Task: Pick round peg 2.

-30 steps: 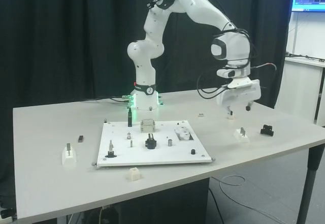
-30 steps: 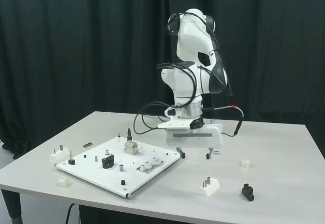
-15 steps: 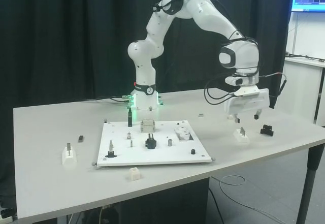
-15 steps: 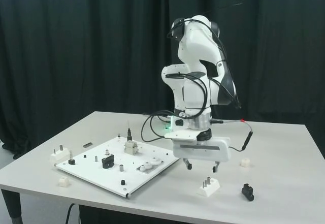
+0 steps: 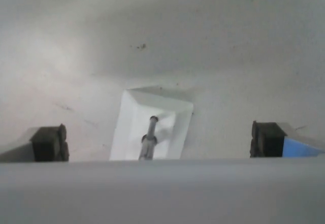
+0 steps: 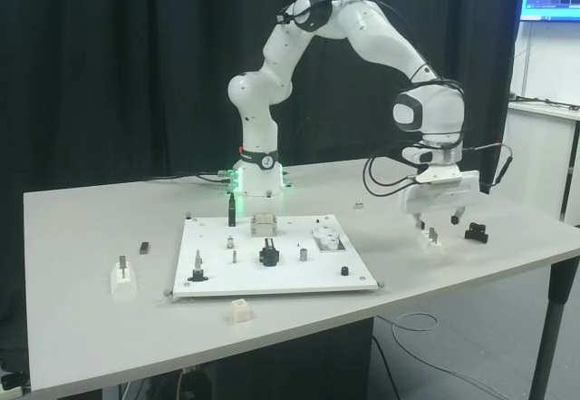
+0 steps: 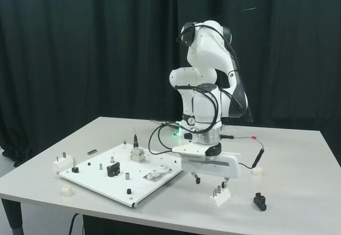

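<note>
1. Your gripper [image 7: 209, 180] hangs with fingers spread wide over the white holder [image 7: 219, 198], grasping nothing.
2. Round peg 2 [image 7: 218, 189] stands upright in that holder, beside a second peg [image 7: 214, 193]; which of the two is meant, you cannot tell.
3. Risk, as judged: the two pegs stand close, so an off-centre descent could clip the neighbour or tip the loose holder.
4. Count: two pegs, one holder, one black block [image 7: 259, 201] nearby, on the grey table [image 7: 298, 160].

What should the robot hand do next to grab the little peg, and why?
Probably go straight down a bit more. The gripper is open, its fingers either side of the white holder, and the peg stands between them but not yet low enough to squeeze.
</note>
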You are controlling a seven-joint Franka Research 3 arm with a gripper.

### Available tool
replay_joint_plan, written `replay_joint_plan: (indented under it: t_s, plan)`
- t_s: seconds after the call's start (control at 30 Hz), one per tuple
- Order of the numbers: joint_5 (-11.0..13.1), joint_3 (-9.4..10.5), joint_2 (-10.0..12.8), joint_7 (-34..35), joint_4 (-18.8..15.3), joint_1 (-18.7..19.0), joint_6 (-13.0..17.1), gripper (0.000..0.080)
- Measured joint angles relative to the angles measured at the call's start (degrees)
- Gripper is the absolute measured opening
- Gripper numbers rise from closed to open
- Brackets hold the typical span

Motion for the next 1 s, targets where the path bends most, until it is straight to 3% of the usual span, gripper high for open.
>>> replay_joint_plan:
  t_s: [1.0]
  plan:
    - [0.0, 0.32, 3.1, 0.1, 0.0, 1.5, -0.4, 0.08]
